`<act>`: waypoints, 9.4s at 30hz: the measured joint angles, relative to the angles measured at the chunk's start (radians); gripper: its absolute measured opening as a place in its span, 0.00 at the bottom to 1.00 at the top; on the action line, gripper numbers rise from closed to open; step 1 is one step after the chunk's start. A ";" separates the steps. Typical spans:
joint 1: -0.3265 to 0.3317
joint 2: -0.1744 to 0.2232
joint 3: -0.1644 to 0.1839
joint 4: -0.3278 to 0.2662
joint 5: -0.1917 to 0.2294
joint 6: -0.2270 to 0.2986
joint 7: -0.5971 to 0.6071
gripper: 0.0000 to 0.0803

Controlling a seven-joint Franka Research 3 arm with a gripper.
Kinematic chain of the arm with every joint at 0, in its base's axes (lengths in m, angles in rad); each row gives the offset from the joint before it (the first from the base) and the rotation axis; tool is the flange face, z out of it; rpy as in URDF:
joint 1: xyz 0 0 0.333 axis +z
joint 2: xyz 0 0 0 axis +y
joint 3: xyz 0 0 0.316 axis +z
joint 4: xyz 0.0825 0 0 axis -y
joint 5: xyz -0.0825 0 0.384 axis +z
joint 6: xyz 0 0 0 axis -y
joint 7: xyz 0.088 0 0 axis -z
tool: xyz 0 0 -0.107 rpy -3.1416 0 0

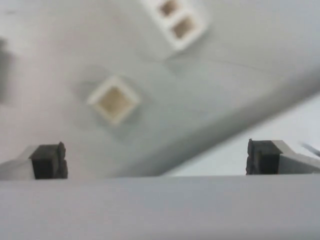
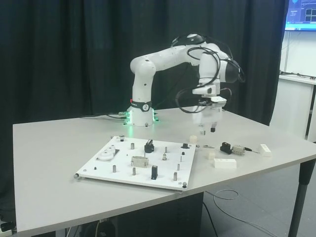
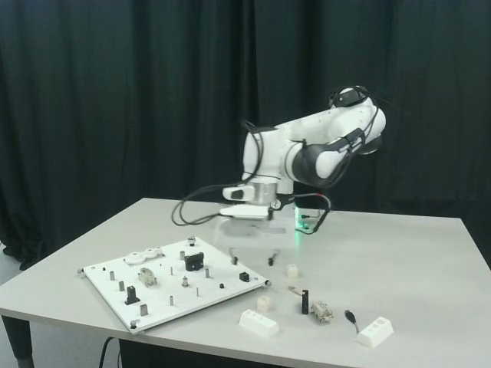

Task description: Remove BNC.

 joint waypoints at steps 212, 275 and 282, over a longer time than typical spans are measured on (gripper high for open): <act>-0.482 0.068 0.135 0.110 0.055 -0.092 -0.063 0.15; -0.478 0.069 0.140 0.109 0.052 -0.065 -0.917 0.15; -0.478 0.069 0.140 0.111 0.047 -0.066 -0.925 0.15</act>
